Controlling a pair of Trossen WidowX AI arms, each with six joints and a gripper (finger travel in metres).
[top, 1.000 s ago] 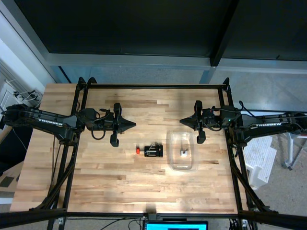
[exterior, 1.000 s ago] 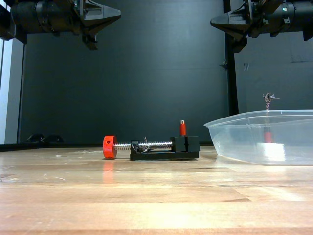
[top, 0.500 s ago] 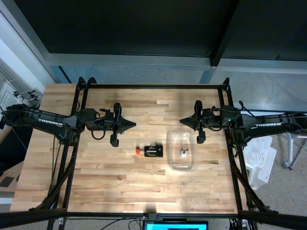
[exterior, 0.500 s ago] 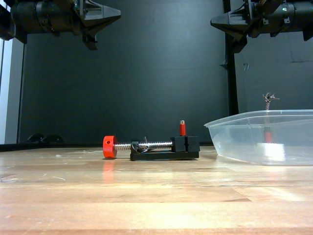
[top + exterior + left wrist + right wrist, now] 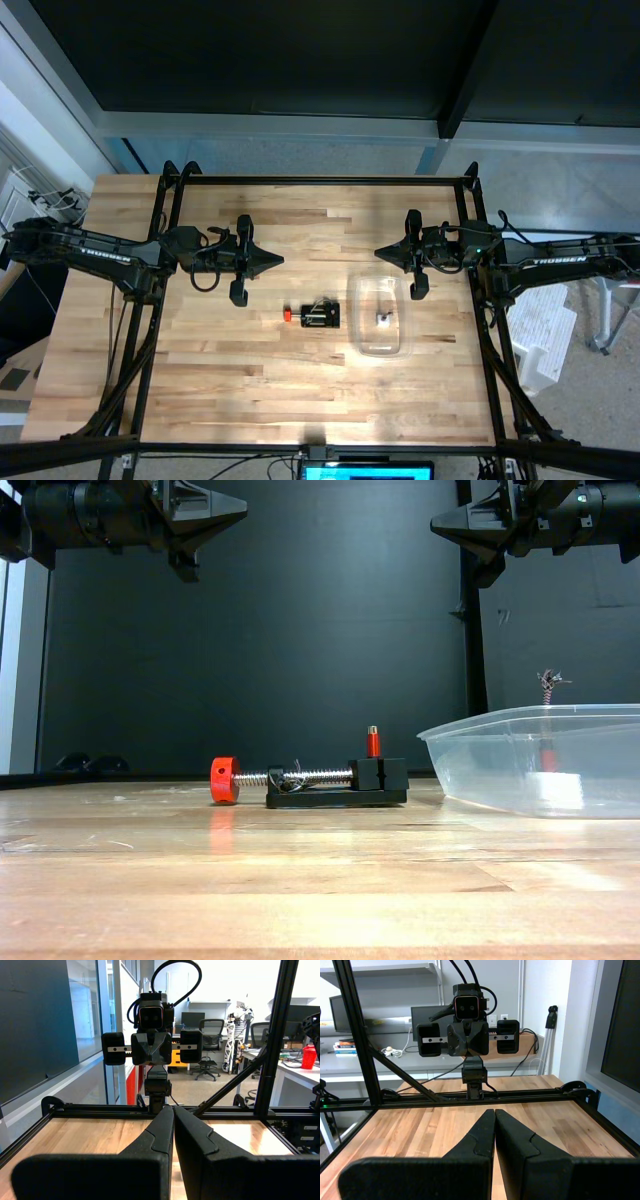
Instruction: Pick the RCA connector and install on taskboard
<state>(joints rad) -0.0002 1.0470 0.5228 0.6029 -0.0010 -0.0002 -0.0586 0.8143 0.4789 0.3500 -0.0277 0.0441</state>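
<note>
Two arms are reaching in over one table (image 5: 250,380): the left arm (image 5: 90,250) and the right arm (image 5: 560,255). One taskboard (image 5: 320,316) is lying near the table's middle, red end pointing left. One clear tray (image 5: 357,335) is sitting just to its right, with a small gap between them. One connector (image 5: 383,319) is lying inside the tray, on its floor, well below either gripper.

Nothing is differing from a second ago. The arms, taskboard, tray and connector are all sitting where they were.

Both arms are stretching level and inward, facing each other across the table. The left gripper (image 5: 278,261) is hanging high over the wood, up and to the left of the taskboard. Its fingers (image 5: 162,1125) are pressing together, holding nothing. The right gripper (image 5: 380,252) is hanging at the same height, just beyond the tray's far end. Its fingers (image 5: 485,1125) are likewise pressing together on nothing. In the low view both grippers are showing far above the taskboard (image 5: 335,785) and the tray (image 5: 540,760).
</note>
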